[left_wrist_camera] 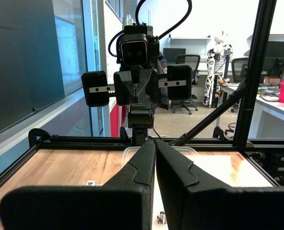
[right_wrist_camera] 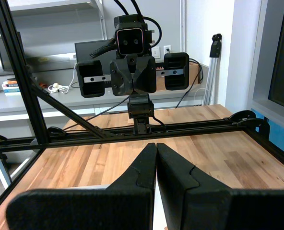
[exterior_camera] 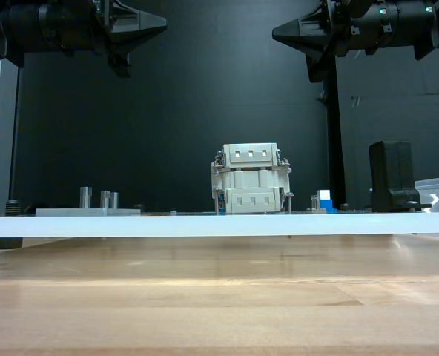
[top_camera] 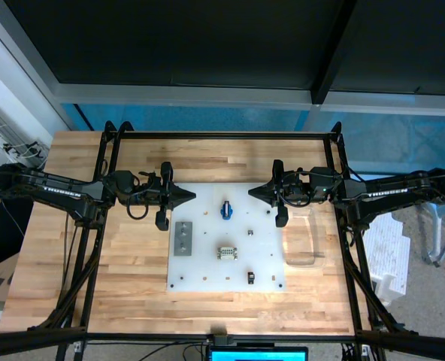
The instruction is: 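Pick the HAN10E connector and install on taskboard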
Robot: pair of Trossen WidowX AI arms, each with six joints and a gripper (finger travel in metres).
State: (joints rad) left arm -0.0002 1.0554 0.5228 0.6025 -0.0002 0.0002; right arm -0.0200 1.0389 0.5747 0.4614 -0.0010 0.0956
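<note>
My left pincer [top_camera: 192, 196] hangs high above the left edge of the taskboard [top_camera: 200, 267]. My right pincer [top_camera: 252, 190] hangs high above the far edge, right of the middle. Both are clenched on nothing, tips facing each other.

The HAN10E connector [top_camera: 225, 254] stands upright on the board, a little nearer the near edge than the middle. It is right of the grey block [top_camera: 183, 239] and apart from it. Its long axis seems to run parallel to the near edge, the broad side faces that edge, and the pin face looks up.

The risks, as I judge them: if I descend clenched, I strike its top. If I grip it skewed, it tilts and will not seat. A wide finger could also hit the black fitting [top_camera: 251, 278] near it.
</note>
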